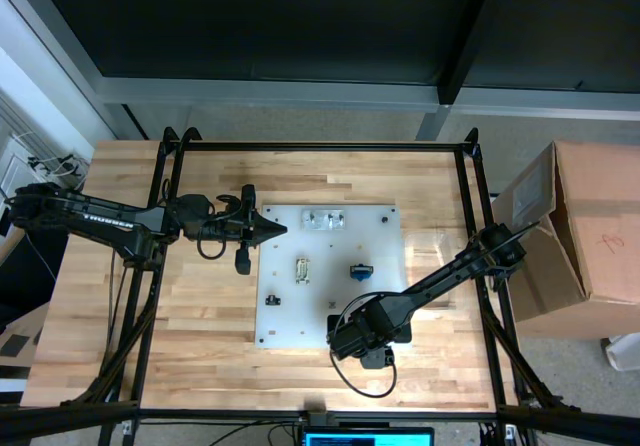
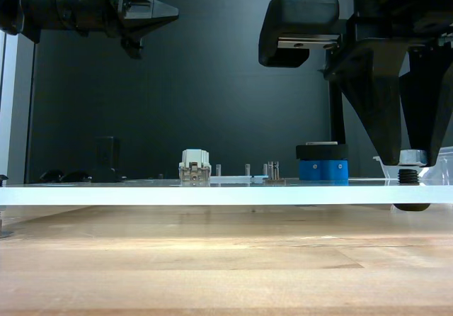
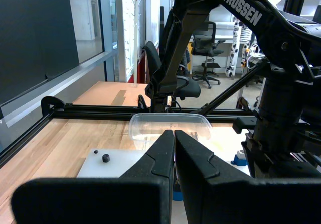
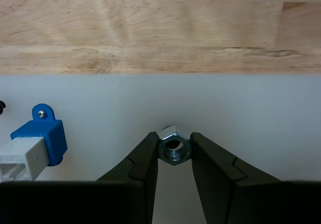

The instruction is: Pick the M12 nut and place it on its threads and fasten

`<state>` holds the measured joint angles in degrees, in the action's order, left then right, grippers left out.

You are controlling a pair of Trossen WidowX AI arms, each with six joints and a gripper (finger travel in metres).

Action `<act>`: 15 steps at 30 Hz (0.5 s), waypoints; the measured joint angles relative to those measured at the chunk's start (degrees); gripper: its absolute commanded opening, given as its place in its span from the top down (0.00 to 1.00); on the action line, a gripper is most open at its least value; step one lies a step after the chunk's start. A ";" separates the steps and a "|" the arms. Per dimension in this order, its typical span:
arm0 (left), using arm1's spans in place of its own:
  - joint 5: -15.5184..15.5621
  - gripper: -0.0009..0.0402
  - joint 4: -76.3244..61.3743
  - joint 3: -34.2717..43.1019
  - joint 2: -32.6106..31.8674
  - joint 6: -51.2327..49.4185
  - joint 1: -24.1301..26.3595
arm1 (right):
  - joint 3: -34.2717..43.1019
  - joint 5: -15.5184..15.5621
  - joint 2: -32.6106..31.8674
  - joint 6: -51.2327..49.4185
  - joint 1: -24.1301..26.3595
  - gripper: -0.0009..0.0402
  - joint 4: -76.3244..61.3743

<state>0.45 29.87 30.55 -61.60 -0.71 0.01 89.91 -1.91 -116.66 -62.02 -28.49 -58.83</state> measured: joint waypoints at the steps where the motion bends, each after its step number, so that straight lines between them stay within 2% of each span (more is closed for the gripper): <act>1: 0.02 0.98 0.00 0.00 0.00 0.00 0.00 | -0.28 0.02 0.00 0.00 0.00 0.94 0.09; 15: 0.02 0.98 -0.02 0.02 0.00 0.00 0.00 | -2.01 -0.02 0.04 2.01 0.00 0.94 1.79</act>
<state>0.47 29.85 30.57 -61.60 -0.71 0.01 87.90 -1.93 -116.62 -60.01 -28.49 -57.04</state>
